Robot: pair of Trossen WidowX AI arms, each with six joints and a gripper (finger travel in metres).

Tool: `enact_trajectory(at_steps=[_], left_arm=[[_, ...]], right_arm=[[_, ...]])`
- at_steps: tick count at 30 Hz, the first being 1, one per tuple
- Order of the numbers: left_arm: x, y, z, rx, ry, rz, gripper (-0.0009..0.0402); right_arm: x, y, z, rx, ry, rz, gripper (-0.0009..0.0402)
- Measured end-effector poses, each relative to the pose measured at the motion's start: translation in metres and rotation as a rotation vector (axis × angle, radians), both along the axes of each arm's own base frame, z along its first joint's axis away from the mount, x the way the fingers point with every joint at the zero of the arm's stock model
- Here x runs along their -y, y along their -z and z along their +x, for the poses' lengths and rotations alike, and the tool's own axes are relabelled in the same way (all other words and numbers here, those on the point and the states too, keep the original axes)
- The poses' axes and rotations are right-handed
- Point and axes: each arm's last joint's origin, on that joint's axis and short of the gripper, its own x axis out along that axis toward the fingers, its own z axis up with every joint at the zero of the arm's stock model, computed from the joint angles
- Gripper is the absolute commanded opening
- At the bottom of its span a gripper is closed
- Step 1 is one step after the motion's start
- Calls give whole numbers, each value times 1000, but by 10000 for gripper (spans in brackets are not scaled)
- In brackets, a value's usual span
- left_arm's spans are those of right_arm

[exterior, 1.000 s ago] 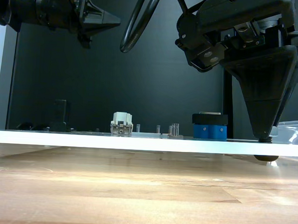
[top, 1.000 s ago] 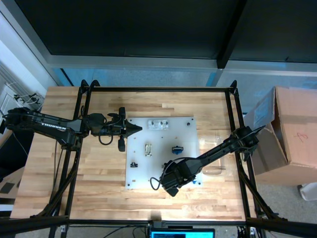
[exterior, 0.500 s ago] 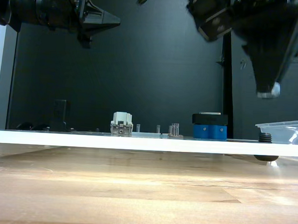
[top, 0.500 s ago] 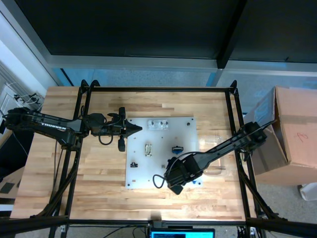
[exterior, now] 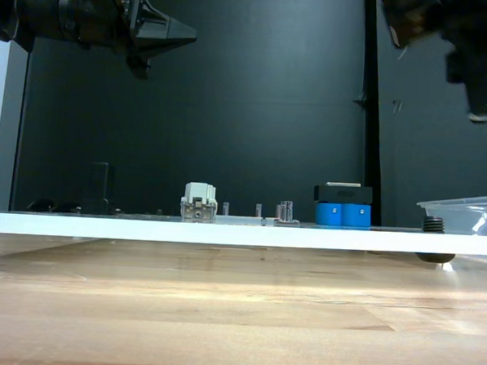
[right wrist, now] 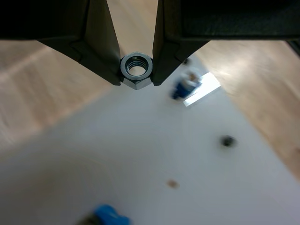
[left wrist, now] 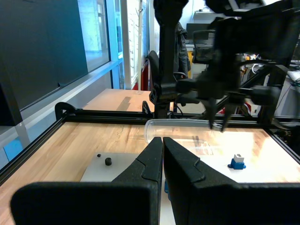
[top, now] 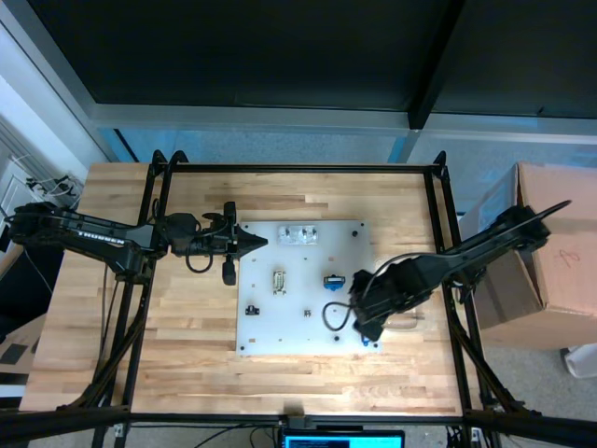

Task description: Unfasten the M12 nut and place it in the container

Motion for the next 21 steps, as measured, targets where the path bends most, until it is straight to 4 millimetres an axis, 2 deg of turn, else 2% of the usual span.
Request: enact_trajectory(at_steps=[5,9,13,21], left_arm=[[0,0,0,0,0,0,0],[0,0,0,0,0,0,0],[0,0,0,0,0,0,0],[0,0,0,0,0,0,0]], right_arm=[[17,10,-36,-13,2,-6,3],[26,19,-55,-24,3,-11,3],[30,32,-61,-41,1,-40,3],[33,83,-70,-30,-1,-35,3]])
